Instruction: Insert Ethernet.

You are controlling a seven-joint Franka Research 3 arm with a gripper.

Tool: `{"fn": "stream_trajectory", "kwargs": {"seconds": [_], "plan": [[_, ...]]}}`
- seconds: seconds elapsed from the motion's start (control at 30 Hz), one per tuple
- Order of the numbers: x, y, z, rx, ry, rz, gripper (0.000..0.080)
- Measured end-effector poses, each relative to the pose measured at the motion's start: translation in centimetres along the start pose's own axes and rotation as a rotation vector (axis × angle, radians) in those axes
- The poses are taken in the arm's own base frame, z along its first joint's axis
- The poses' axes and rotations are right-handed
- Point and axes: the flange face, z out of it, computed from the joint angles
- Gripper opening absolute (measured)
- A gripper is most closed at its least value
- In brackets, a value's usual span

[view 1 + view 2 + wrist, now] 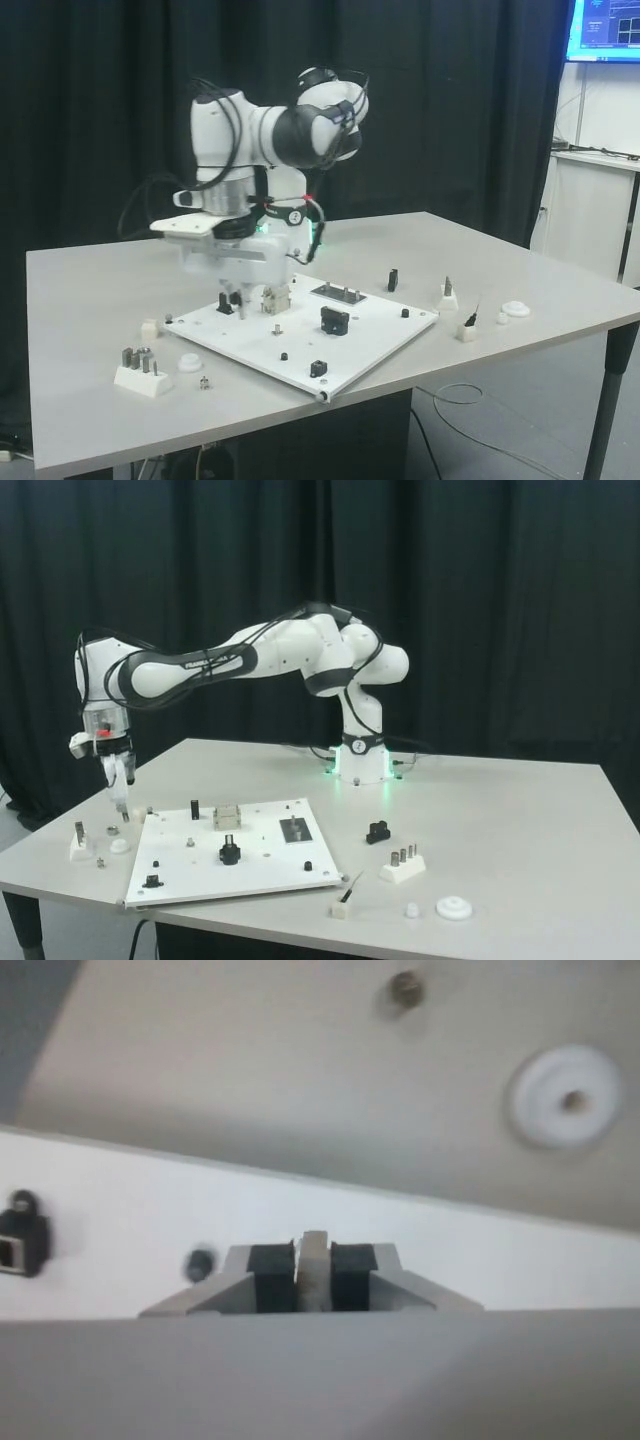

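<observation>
My gripper (312, 1278) is shut on a small whitish Ethernet plug (314, 1260), which stands upright between the two black pads (272, 1275). It hangs over the edge of the white board (420, 1250). A small black socket (20, 1240) sits on the board off to one side of the fingers, and a dark screw (200, 1263) lies closer to them. In the room views the gripper (120, 792) (232, 298) hovers just above the board's (260, 870) (380, 335) end that lies farthest from the arm's base. The small black socket (152, 881) (318, 368) is at the board's front corner.
On the grey table beside the board lie a white disc (567, 1095) (119, 846) and a small bolt (405, 990) (100, 861). A white block with pegs (402, 865) (140, 372), a black clip (377, 831) and small white parts (454, 908) stand around the board.
</observation>
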Motion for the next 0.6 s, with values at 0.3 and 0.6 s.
{"fn": "stream_trajectory", "kwargs": {"seconds": [0.3,0.6], "plan": [[-4.1,-2.1,0.5,-0.013,0.021,0.050,0.0071],[-7.7,-3.4,1.1,-0.018,0.030,0.102,0.0071]]}}
